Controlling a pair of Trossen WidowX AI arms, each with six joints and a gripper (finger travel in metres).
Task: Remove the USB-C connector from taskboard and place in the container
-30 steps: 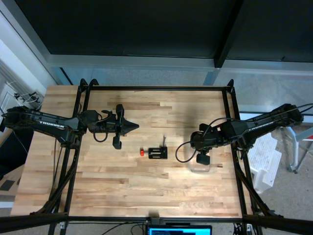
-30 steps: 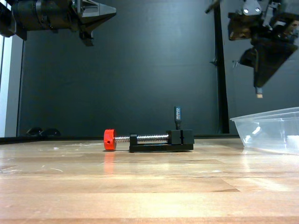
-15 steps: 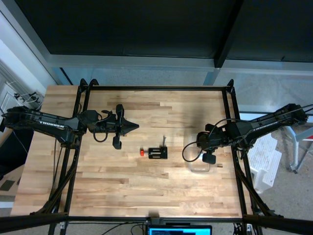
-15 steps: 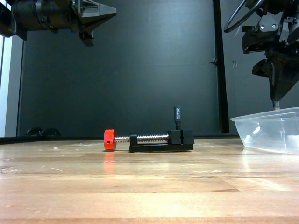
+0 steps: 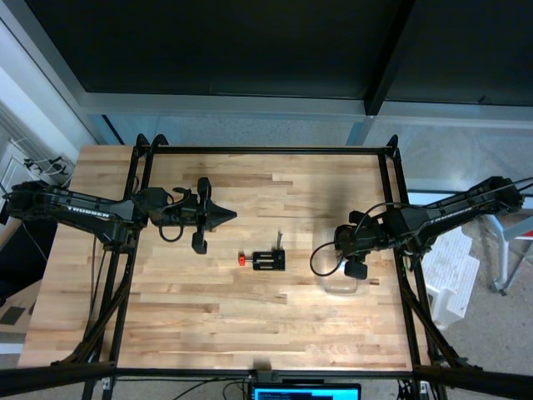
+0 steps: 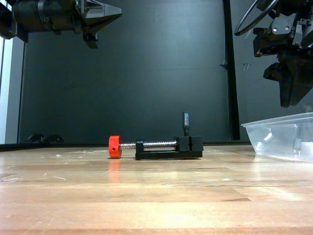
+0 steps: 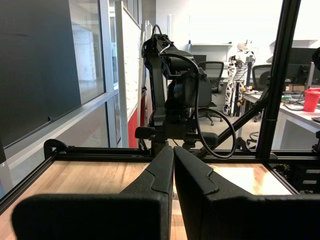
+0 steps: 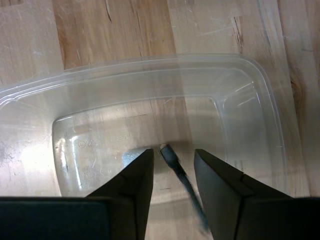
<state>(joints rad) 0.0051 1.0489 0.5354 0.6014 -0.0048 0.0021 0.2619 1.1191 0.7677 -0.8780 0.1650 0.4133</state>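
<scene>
The USB-C connector (image 8: 176,168), a slim dark piece, lies tilted and blurred inside the clear container (image 8: 150,62), just below my right gripper (image 8: 171,151). That gripper is open and holds nothing. In the low view the right gripper (image 6: 289,100) hangs a little above the container (image 6: 276,134). From above, the container (image 5: 337,288) sits right of the taskboard (image 5: 266,260). The black taskboard (image 6: 168,149) has an orange-red knob (image 6: 114,146) and an upright dark pin (image 6: 186,121). My left gripper (image 5: 223,215) is shut, raised high at the left, far from both.
The black frame rails (image 5: 266,151) run around the wooden table (image 5: 208,325). The right arm's cable (image 5: 321,254) loops out between the taskboard and the container. A screen (image 5: 304,392) sits at the near edge.
The right gripper came down over the container holding the connector. Its fingers have since opened, and the connector has dropped into the container. The left arm has not moved.
</scene>
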